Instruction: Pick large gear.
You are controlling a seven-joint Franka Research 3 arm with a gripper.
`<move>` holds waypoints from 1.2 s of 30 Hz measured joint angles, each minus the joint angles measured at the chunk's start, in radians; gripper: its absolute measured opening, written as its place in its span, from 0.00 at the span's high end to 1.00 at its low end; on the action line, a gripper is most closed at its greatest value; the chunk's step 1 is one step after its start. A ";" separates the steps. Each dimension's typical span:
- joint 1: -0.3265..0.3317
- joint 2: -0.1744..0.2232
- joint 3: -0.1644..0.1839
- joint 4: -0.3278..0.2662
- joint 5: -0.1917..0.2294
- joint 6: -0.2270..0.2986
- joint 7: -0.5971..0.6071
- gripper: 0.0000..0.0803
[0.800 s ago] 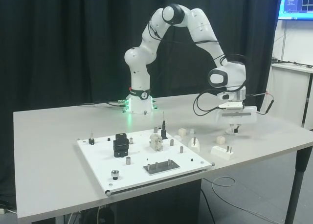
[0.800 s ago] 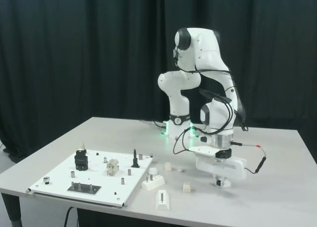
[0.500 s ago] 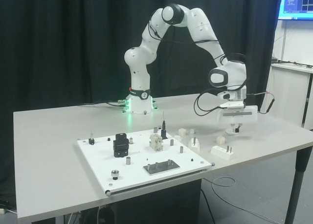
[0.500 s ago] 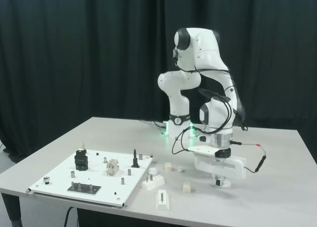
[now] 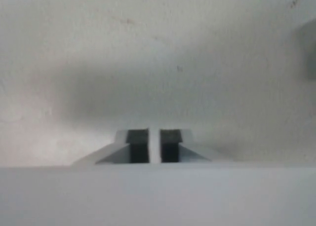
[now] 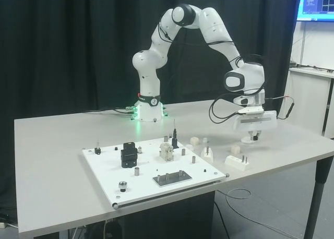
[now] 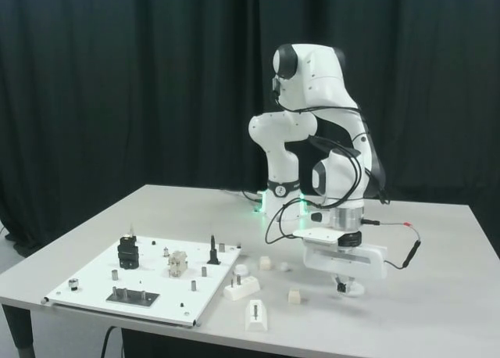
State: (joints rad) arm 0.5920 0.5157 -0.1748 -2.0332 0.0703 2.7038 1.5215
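Observation:
My gripper (image 6: 254, 138) hangs low over the right side of the grey table (image 6: 52, 140), fingers pointing down. A small white round piece, the large gear (image 6: 248, 141), sits right at the fingertips, close to the table top. The second room view shows the same gear (image 7: 354, 288) beside the gripper (image 7: 344, 286). In the wrist view the gripper (image 5: 154, 146) is shut, with only a thin white strip between the two black pads (image 5: 138, 147). The rest of the gear is hidden there.
A white board (image 6: 104, 166) with black and grey fixtures lies on the table's left half. Small white parts (image 6: 194, 141), (image 6: 207, 154) and a white block with pins (image 6: 236, 160) lie between board and gripper. A cable (image 7: 410, 252) trails from the hand.
The arm has lifted the hand slightly and shifted it a little to the right in the first room view. The white piece has stayed at the fingertips.

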 joint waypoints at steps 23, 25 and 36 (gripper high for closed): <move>-0.036 -0.004 -0.004 0.100 0.000 -0.141 -0.073 0.02; -0.037 -0.004 -0.005 0.108 0.000 -0.154 -0.074 0.02; -0.038 -0.010 -0.010 0.146 -0.004 -0.226 -0.090 0.00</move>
State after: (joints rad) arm 0.5542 0.5059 -0.1844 -1.8872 0.0662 2.4779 1.4312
